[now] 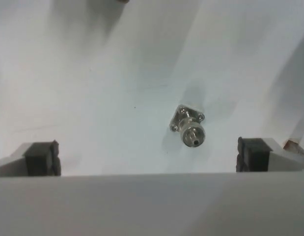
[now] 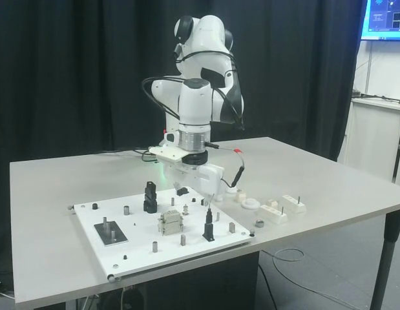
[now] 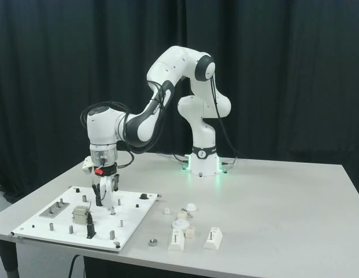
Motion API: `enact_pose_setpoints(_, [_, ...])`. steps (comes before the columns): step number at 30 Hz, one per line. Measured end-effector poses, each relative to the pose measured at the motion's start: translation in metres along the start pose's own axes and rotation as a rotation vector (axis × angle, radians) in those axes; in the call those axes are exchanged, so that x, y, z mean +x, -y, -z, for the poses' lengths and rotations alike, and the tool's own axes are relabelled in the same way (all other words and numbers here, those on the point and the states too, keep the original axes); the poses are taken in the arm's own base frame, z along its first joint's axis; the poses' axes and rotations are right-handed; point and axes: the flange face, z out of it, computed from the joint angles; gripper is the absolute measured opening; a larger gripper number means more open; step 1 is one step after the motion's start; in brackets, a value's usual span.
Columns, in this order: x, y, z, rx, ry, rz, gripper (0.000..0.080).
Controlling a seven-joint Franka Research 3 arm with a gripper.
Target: Pick BNC.
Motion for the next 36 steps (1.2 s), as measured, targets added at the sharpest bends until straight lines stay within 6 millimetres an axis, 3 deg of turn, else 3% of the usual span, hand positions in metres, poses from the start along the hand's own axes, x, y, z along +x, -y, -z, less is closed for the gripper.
enact_pose_setpoints(36, [0.002, 0.011, 0.018, 0.007, -0.009, 0.016, 0.08])
